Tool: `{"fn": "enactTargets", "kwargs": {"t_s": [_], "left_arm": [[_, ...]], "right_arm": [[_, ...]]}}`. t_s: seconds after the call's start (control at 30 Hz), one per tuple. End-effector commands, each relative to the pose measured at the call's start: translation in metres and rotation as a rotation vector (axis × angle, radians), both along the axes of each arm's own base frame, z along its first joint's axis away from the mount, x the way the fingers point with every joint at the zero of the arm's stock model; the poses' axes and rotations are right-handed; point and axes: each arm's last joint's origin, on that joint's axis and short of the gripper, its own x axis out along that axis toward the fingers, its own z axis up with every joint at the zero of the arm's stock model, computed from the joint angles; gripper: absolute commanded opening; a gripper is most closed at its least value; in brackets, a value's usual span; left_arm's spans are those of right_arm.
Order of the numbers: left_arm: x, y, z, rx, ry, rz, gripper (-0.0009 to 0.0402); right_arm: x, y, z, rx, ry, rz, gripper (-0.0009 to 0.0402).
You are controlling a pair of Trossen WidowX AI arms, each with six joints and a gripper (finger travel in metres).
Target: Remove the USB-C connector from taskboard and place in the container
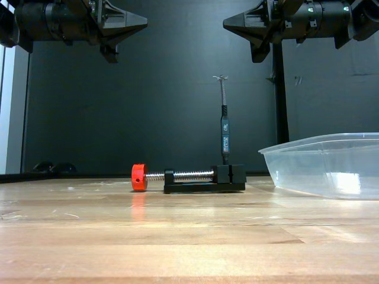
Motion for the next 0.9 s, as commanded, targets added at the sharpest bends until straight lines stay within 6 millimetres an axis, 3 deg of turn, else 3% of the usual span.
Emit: {"fn": "enactTargets", "kwargs": {"t_s": [0.03,0.7,0.9], "left_arm": [[0.0,0.0,0.0,0.0,0.0,-0.001,0.0],[0.0,0.0,0.0,0.0,-0.001,0.0,0.0],[0.0,0.0,0.0,0.0,0.0,0.0,0.0]], "right_arm": [[0.0,0.0,0.0,0.0,0.0,0.0,0.0],[-0.001,0.0,0.004,0.005,-0.012,0.001,0.0],[0.002,0.001,0.013,0.013,0.148,0.005,0.0]]}}
